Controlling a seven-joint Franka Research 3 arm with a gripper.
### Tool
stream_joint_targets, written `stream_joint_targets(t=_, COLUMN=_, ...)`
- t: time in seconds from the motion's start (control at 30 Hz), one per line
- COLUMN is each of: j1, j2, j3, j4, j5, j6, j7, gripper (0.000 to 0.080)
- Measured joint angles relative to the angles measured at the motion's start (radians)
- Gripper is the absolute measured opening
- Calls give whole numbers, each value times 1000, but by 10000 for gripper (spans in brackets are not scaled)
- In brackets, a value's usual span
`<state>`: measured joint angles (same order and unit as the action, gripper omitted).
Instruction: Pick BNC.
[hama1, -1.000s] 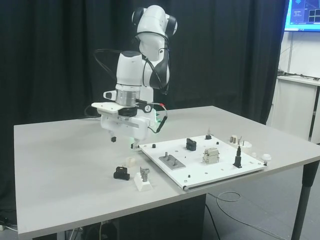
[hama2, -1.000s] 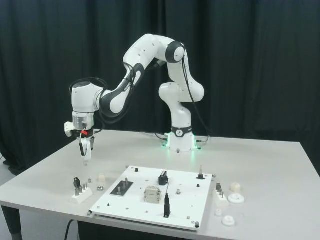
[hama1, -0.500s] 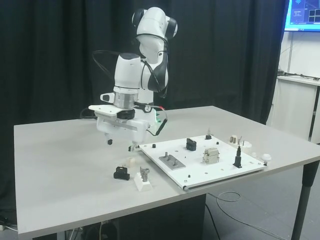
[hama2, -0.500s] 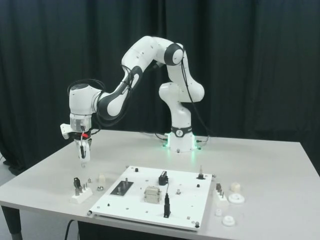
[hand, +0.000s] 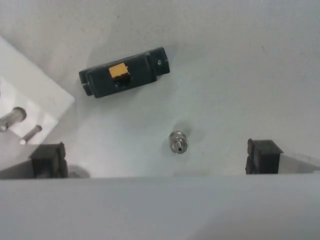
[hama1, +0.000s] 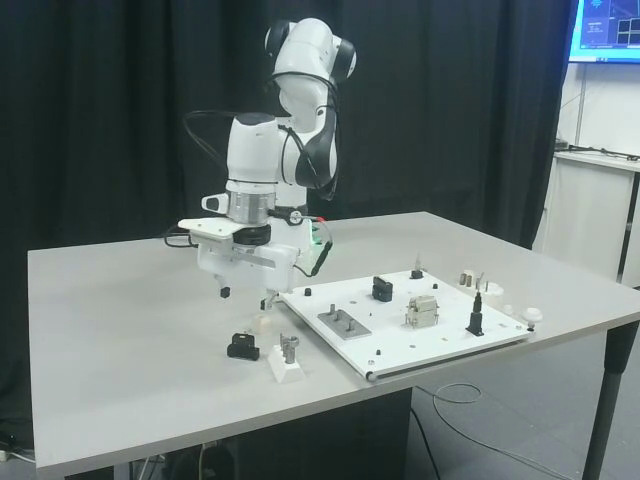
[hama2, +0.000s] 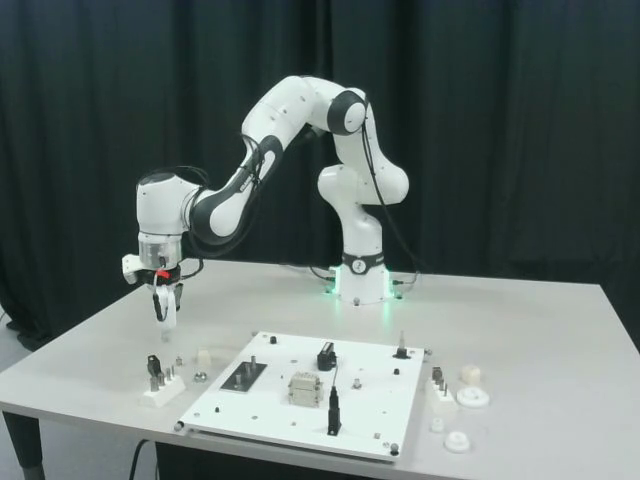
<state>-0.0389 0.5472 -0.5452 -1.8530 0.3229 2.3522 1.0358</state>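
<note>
The gripper (hand: 155, 157) hangs above the grey table (hama1: 120, 310), its black fingertips (hand: 262, 156) spread wide and holding nothing. Between them in the wrist view, the small metal BNC connector (hand: 178, 142) stands upright on the table, just beside a black rectangular block (hand: 124, 72). A white holder block (hama1: 287, 366) (with metal pins) sits near the white assembly board (hama1: 400, 325).

Illumination is even and overhead: the grey table (hama1: 120, 330) is brightly lit against a dark curtain (hama2: 520, 130), with soft, short shadows beneath the parts. In the wrist view, the fingertips (hand: 263, 156) and near housing are out of focus. No glare visible.
</note>
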Motion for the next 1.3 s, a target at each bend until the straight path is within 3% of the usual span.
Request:
stream_joint_targets(t=0.83, j1=-45, j2=19, j3=0, j4=-1, j5=78, j6=0, j7=-18, gripper=800)
stream_joint_targets(t=1.3, j1=-50, j2=39, j3=1, j4=-2, j5=144, j6=4, j7=-73, gripper=800)
